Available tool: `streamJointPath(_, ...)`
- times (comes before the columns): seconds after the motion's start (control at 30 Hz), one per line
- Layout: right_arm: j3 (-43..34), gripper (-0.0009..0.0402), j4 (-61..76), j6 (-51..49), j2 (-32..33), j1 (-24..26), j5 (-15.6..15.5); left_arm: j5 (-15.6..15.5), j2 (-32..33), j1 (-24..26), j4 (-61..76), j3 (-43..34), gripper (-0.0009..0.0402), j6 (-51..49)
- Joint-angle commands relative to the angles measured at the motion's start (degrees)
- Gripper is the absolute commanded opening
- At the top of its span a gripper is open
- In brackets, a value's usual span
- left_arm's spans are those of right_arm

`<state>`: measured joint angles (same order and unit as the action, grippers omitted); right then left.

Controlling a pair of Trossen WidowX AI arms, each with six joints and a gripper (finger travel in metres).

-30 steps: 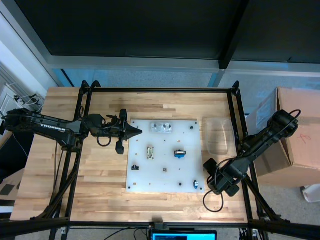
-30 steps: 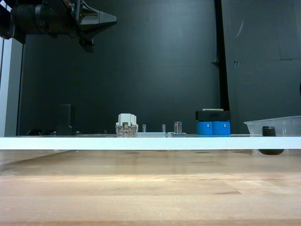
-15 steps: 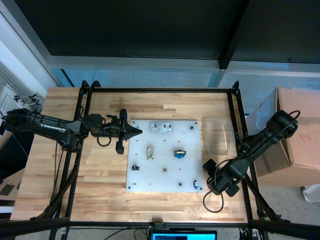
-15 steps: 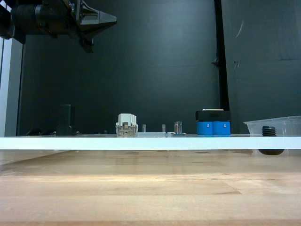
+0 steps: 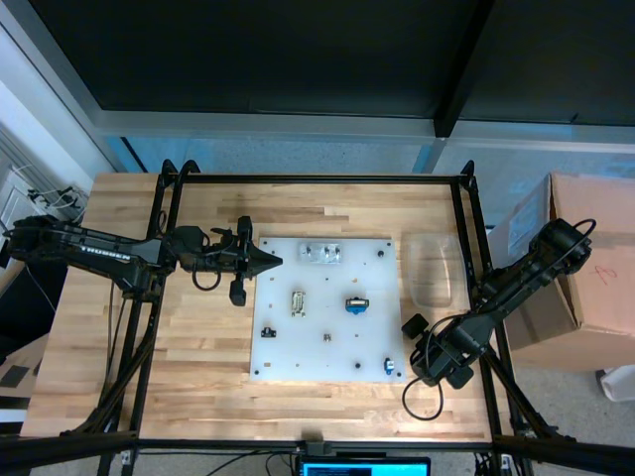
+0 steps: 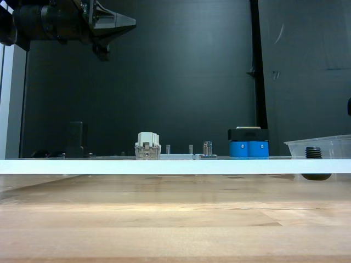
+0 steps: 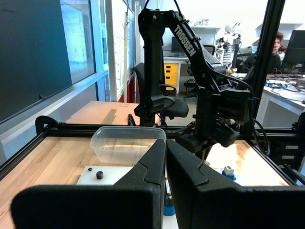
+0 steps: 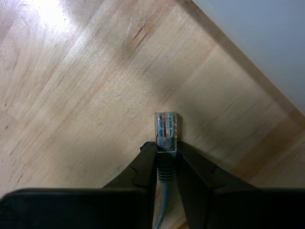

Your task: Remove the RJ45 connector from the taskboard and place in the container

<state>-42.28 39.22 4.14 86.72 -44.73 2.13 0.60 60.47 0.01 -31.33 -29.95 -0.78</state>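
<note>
overhead, my right gripper (image 5: 427, 349) hangs above bare wood just off the near right corner of the white taskboard (image 5: 317, 342), pointing down at the table (image 5: 198, 387). its wrist camera shows the rj45 connector (image 8: 166, 128) pinched between the two black fingers (image 8: 143, 164). the jaws are clenched on the boot just behind the clear plug, whose coloured wires show through. the grey cable (image 8: 161, 205) runs back between the fingers. the plug is clear of its seat and held above the wooden table, with the board's pale edge close by.

the container (image 5: 435, 268), a clear plastic tub, sits on the table just beside the board's right edge, farther from me than the right gripper and apart from the plug.

my left gripper (image 5: 276, 261) lies level and points right, its tip over the board's left edge near the far corner. the low view puts it high above the board. its jaws are pressed together on nothing: from the left wrist camera the two fingers (image 7: 145, 174) meet along a thin seam, aimed across the board toward the tub and the right arm (image 7: 214, 109).

on the board stand a blue block (image 5: 356, 304) and a pale grey connector housing (image 5: 298, 300). a cardboard box (image 5: 595, 278) stands off the table's right side.
</note>
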Motion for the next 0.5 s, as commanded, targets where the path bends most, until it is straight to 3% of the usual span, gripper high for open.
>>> streamJointPath(0.03,0.1,0.0004,0.1,0.1,0.0,-0.1,-0.8,0.0,0.0,0.0,0.0,0.0,0.0000,0.0)
streamJointPath(0.5,-1.5,-0.0001,4.8,2.2,-4.7,-0.1,-0.8,0.0,0.0,0.0,0.0,0.0,0.0000,0.0)
